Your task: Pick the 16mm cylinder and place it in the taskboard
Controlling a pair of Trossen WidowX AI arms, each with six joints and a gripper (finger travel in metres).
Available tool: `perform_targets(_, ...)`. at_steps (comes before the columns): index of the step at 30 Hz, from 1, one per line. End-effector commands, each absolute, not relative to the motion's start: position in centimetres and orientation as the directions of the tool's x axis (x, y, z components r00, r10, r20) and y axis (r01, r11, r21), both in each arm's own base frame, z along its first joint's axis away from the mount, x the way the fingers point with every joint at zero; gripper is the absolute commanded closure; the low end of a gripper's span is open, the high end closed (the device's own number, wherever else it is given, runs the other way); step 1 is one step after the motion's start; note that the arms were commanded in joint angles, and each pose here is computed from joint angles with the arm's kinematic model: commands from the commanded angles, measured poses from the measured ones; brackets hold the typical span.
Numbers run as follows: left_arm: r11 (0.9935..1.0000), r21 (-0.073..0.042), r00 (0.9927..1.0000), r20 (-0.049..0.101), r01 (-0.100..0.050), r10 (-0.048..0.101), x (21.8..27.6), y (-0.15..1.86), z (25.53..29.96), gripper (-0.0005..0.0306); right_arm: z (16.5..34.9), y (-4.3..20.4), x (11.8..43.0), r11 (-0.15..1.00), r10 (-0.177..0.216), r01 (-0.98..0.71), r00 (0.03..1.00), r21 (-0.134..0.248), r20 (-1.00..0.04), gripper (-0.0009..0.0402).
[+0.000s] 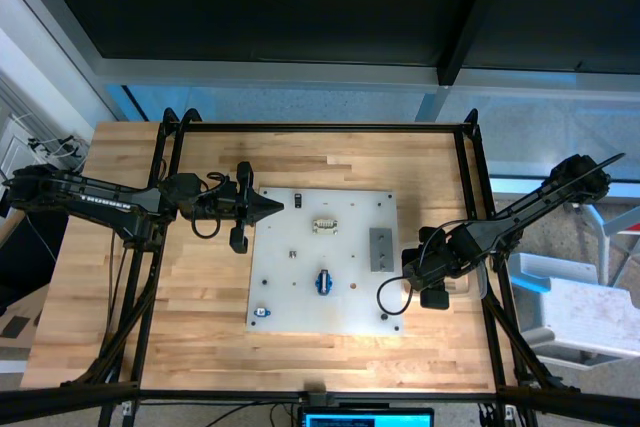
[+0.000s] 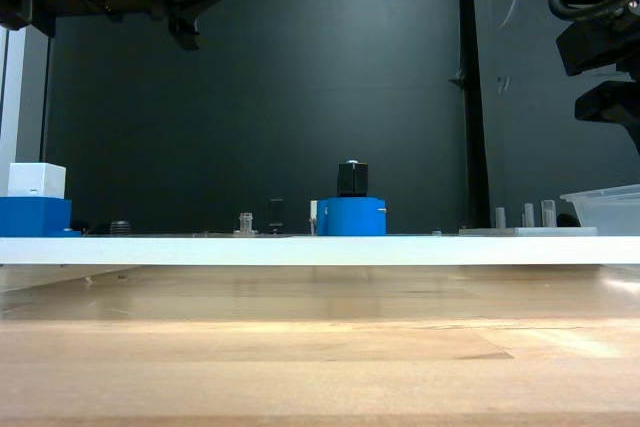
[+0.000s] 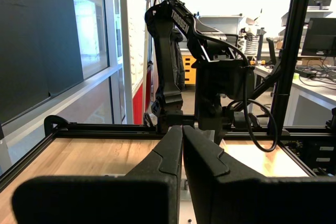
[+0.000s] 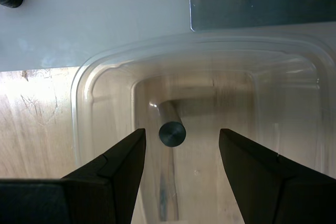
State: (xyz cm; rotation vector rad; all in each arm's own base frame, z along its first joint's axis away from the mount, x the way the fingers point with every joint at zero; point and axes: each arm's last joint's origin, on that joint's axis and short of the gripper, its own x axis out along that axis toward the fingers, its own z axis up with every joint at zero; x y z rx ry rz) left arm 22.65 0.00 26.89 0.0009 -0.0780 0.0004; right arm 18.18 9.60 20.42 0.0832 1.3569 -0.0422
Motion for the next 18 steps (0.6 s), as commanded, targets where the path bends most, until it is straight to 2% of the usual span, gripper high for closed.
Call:
perform_targets(1,1.0,0.001,0.99693,0.078,0.0,0.0,22.65,0.0,26.9,0.03,20.1,9.6,18.1,0.996,0.02,0.079,0.216,0.038,-0.976,0.0199)
perform_targets(18,1.0,0.001,0.99696,0.078,0.0,0.0,22.65,0.0,26.89,0.03,18.3,9.7,18.4,0.996,0.017,0.078,0.2,0.033,-0.98,0.0206)
